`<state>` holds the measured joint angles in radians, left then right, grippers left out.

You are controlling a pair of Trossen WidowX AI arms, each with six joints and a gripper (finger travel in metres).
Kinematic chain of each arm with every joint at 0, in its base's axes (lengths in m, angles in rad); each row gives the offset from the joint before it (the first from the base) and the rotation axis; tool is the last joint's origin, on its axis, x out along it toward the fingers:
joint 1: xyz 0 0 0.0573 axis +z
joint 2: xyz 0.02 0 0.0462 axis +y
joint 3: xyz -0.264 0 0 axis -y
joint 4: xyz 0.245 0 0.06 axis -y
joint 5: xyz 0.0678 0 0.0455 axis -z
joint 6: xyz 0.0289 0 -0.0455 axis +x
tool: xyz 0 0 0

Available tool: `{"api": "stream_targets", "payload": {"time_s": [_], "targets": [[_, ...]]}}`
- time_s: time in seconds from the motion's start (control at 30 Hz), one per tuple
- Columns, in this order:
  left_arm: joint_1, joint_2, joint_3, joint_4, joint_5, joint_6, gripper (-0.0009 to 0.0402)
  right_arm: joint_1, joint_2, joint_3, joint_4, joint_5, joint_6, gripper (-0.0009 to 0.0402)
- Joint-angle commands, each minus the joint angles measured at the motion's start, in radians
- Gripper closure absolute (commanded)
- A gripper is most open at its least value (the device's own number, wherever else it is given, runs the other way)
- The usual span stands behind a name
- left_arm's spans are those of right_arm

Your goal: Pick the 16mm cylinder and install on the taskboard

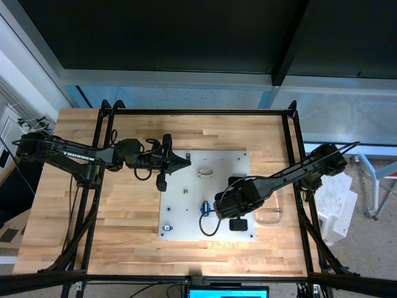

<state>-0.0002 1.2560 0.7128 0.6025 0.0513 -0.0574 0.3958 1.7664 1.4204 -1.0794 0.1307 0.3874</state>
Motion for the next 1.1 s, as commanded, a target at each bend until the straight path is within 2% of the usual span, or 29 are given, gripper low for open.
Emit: {"api": "stream_targets", "payload": {"time_s": [0.03,0.2,0.5,1.1], "targets": [[0.000,0.000,0.000,0.000,0.000,0.000,0.0393,-0.002,0.030,0.028,-0.001,0.000,-0.003,0.0381],[0.000,0.000,0.000,0.000,0.000,0.000,0.0393,-0.003,0.072,0.064,0.001,0.000,-0.003,0.0381],[0.000,0.000,0.000,0.000,0.000,0.000,0.0393,-0.004,0.103,0.066,0.031,0.000,-0.003,0.0381],[0.000,0.000,0.000,0.000,0.000,0.000,0.0393,-0.003,0.103,0.021,0.071,0.000,-0.001,0.0381]]}}
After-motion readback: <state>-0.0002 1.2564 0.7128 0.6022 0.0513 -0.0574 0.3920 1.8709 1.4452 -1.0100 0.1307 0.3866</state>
